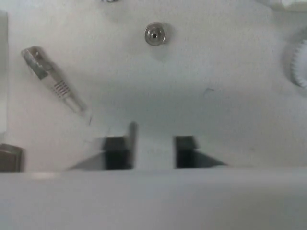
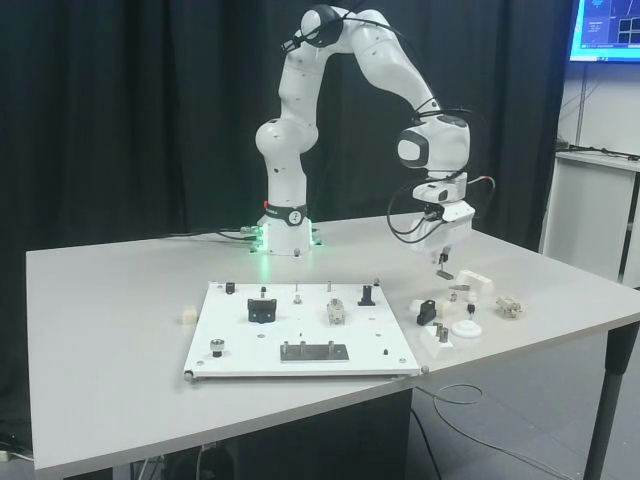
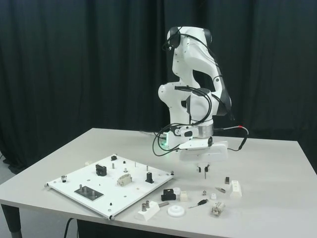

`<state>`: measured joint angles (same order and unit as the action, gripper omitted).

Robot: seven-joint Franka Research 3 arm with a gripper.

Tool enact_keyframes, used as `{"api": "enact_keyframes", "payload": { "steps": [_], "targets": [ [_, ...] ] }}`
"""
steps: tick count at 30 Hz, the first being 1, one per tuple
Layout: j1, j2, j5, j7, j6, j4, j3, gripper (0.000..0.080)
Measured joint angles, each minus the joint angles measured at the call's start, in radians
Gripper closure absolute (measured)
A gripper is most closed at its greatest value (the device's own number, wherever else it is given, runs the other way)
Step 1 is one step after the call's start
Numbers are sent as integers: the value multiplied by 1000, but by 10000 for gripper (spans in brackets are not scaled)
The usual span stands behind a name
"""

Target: Place square peg 1.

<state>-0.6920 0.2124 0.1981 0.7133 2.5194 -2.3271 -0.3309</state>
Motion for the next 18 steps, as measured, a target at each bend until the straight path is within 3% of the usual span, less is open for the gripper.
{"api": "enact_keyframes", "payload": {
  "steps": [3,4,11,12,13,14,18],
  "targets": [
    [0,0,0,8,4,0,0,780],
    [0,0,0,9,4,0,0,466],
    [0,-1,-1,19,9,1,0,466],
    [0,-1,-1,20,10,1,0,142],
    [0,-1,-1,21,10,1,0,142],
    [0,-1,-1,21,11,1,0,30],
    [0,-2,-1,23,14,1,0,30]
  ]
}}
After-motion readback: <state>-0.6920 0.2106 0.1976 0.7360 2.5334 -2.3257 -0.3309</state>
